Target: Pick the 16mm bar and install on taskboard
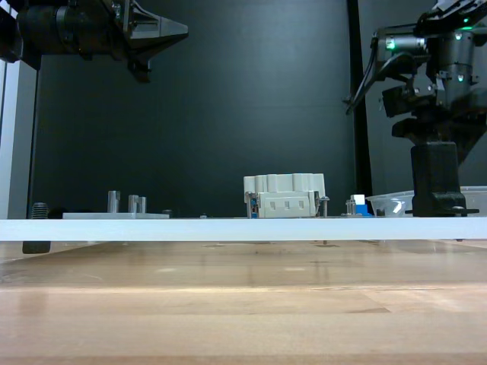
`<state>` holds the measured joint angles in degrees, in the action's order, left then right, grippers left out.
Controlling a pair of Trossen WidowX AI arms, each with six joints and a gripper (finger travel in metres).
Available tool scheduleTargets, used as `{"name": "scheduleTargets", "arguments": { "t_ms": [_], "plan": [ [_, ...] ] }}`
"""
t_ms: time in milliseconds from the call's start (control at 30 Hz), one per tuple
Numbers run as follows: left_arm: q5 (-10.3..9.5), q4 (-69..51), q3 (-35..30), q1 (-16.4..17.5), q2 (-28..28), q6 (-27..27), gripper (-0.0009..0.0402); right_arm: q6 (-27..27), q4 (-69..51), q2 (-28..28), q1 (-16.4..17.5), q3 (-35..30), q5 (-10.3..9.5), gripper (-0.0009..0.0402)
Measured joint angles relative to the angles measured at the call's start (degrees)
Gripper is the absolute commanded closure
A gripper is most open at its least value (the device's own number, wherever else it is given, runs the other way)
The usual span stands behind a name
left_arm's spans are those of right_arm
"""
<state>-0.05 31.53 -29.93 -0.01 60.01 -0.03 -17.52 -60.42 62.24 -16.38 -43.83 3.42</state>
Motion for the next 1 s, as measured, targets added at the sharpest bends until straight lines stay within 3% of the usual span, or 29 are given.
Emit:
{"name": "scheduleTargets", "arguments": {
  "t_ms": [1000],
  "plan": [
    [0.02, 0.0, 0.0, 0.0, 0.0, 0.0, 0.0393, -4.7, 8.6, 0.1, 0.0, 7.9, -0.52, 0.0203]
  ]
}}
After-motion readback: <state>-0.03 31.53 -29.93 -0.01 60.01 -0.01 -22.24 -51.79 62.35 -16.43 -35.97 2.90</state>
